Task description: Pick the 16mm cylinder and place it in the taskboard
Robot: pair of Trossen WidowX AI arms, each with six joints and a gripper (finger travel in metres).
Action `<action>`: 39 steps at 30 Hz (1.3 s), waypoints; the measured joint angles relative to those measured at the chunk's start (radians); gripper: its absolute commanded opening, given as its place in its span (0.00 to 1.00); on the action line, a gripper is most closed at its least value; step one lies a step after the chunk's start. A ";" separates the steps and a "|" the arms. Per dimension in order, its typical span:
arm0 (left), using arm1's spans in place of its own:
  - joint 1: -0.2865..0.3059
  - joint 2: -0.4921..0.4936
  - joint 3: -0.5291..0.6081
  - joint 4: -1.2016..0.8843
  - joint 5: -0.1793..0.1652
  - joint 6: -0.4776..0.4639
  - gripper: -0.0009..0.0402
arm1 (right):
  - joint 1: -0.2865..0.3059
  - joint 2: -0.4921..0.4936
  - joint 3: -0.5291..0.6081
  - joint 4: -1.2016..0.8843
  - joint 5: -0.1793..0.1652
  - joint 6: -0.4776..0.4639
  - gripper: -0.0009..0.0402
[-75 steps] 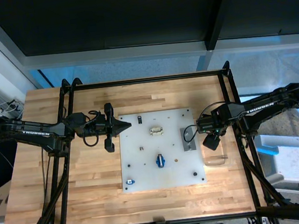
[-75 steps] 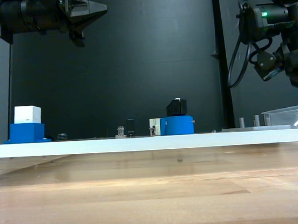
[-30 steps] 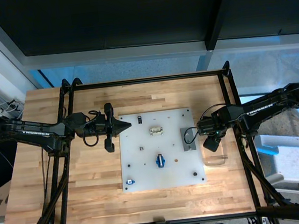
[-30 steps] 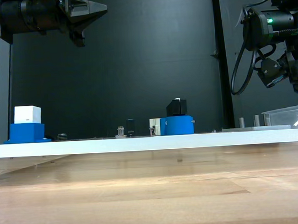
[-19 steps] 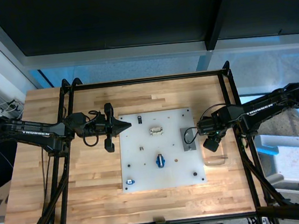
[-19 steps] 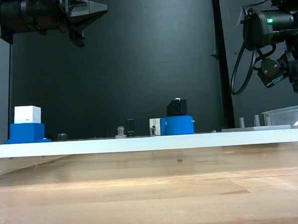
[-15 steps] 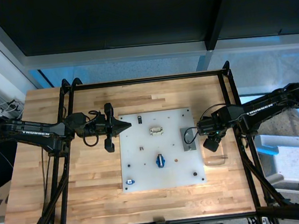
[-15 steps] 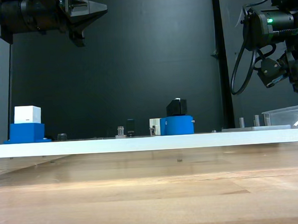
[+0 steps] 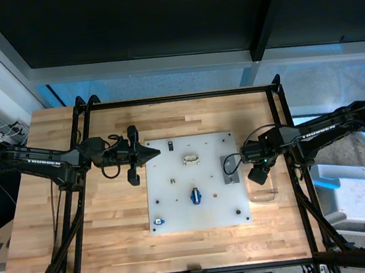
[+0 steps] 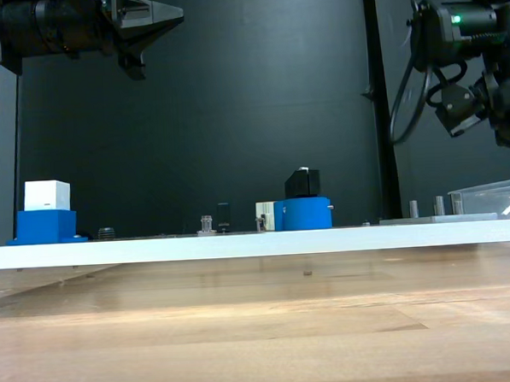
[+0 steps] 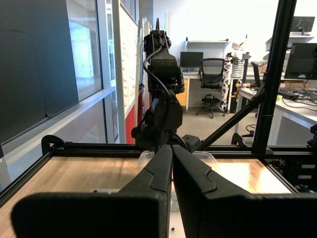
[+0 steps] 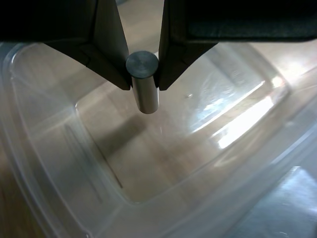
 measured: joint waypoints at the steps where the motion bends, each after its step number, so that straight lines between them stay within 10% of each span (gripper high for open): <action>1: 0.000 0.000 0.000 0.000 0.000 0.000 0.02 | 0.000 -0.003 0.008 -0.006 -0.006 0.000 0.10; 39: 0.000 0.000 0.000 0.000 0.000 0.000 0.02 | 0.054 -0.048 0.277 -0.277 0.043 -0.091 0.10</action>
